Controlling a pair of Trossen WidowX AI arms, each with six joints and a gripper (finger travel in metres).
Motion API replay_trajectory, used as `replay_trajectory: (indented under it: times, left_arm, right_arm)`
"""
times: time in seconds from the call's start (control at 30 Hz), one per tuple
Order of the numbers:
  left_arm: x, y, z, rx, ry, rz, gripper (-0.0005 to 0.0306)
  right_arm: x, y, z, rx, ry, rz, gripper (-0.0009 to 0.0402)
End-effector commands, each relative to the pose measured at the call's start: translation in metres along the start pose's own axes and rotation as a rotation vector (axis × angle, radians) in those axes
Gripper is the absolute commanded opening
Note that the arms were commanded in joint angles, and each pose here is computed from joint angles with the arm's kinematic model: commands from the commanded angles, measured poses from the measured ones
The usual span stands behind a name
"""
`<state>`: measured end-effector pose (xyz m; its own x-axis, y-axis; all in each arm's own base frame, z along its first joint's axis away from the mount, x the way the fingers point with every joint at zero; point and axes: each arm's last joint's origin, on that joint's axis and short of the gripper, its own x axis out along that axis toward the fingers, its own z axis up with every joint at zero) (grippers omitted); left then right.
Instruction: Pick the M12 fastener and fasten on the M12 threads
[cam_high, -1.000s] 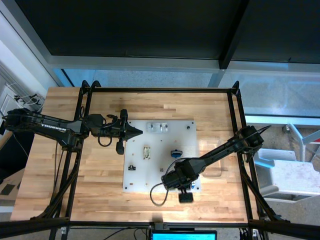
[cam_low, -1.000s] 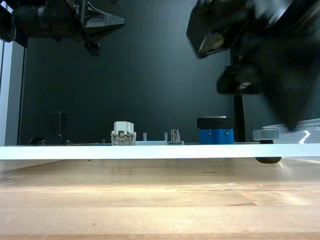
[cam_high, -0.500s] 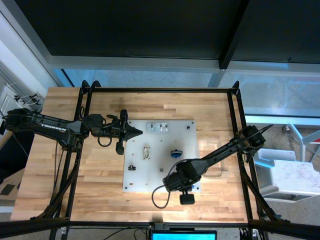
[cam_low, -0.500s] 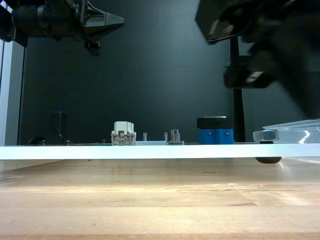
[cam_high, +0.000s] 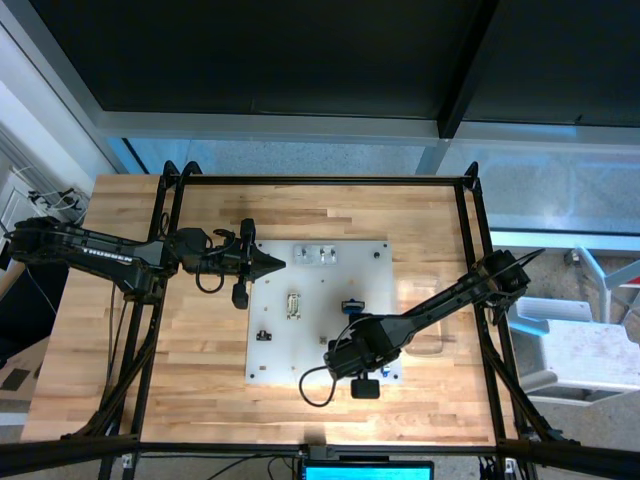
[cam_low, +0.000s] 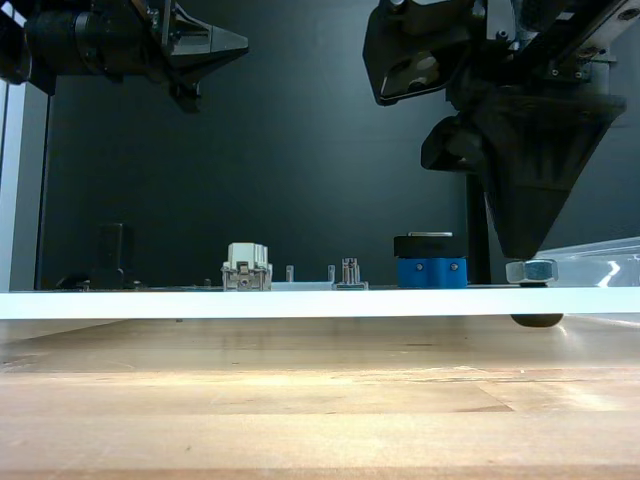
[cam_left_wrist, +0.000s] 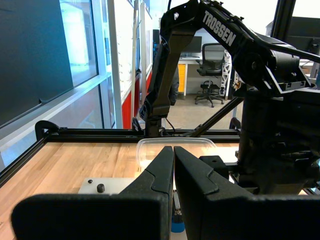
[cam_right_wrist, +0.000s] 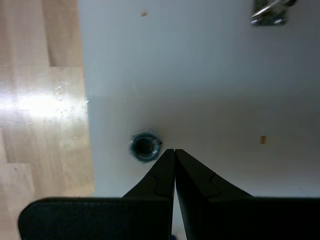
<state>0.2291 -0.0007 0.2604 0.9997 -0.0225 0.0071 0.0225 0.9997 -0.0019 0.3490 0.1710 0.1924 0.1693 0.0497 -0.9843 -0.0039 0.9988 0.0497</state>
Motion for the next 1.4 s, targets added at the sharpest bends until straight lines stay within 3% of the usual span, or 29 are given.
replay_trajectory:
  times: [0.03, 0.6, 0.63, 0.67, 0.73, 0.77, 0.8, 0.83, 0.97, 1.0, 1.13, 1.33, 1.4]
  left_arm:
    - [0.0, 0.0, 0.0, 0.0, 0.0, 0.0, 0.0]
    - [0.0, 0.0, 0.0, 0.0, 0.0, 0.0, 0.0]
    - [0.0, 0.0, 0.0, 0.0, 0.0, 0.0, 0.0]
    - [0.0, 0.0, 0.0, 0.0, 0.0, 0.0, 0.0]
    - [0.0, 0.0, 0.0, 0.0, 0.0, 0.0, 0.0]
    - [0.0, 0.0, 0.0, 0.0, 0.0, 0.0, 0.0]
    - [0.0, 0.0, 0.0, 0.0, 0.0, 0.0, 0.0]
    - [0.0, 0.0, 0.0, 0.0, 0.0, 0.0, 0.0]
    - [0.0, 0.0, 0.0, 0.0, 0.0, 0.0, 0.0]
    - [0.0, 0.0, 0.0, 0.0, 0.0, 0.0, 0.0]
    - [0.0, 0.0, 0.0, 0.0, 0.0, 0.0, 0.0]
    - [0.0, 0.0, 0.0, 0.0, 0.0, 0.0, 0.0]
    - [0.0, 0.0, 0.0, 0.0, -0.001, 0.0, 0.0]
  right_arm:
    - [0.003, -0.001, -0.001, 0.0, 0.004, -0.008, 0.0]
    - [0.007, -0.001, -0.002, 0.0, 0.001, 0.004, 0.0]
    - [0.007, 0.0, -0.003, 0.0, 0.012, 0.025, 0.0]
    - [0.007, 0.001, -0.003, -0.013, 0.036, 0.078, 0.0]
    - [0.006, 0.006, -0.005, -0.074, 0.105, 0.24, 0.0]
    - [0.005, 0.007, -0.006, -0.088, 0.131, 0.3, 0.0]
    - [0.005, 0.008, -0.007, -0.089, 0.145, 0.327, 0.0]
    - [0.004, 0.008, -0.007, -0.088, 0.15, 0.332, 0.0]
    - [0.003, 0.008, -0.007, -0.086, 0.146, 0.325, 0.0]
    - [0.003, 0.007, -0.007, -0.084, 0.14, 0.31, 0.0]
    - [0.001, 0.005, -0.006, -0.052, 0.105, 0.235, 0.0]
    - [-0.006, 0.0, -0.005, -0.038, 0.02, 0.089, 0.0]
    - [-0.006, -0.002, -0.004, -0.03, 0.007, 0.057, 0.0]
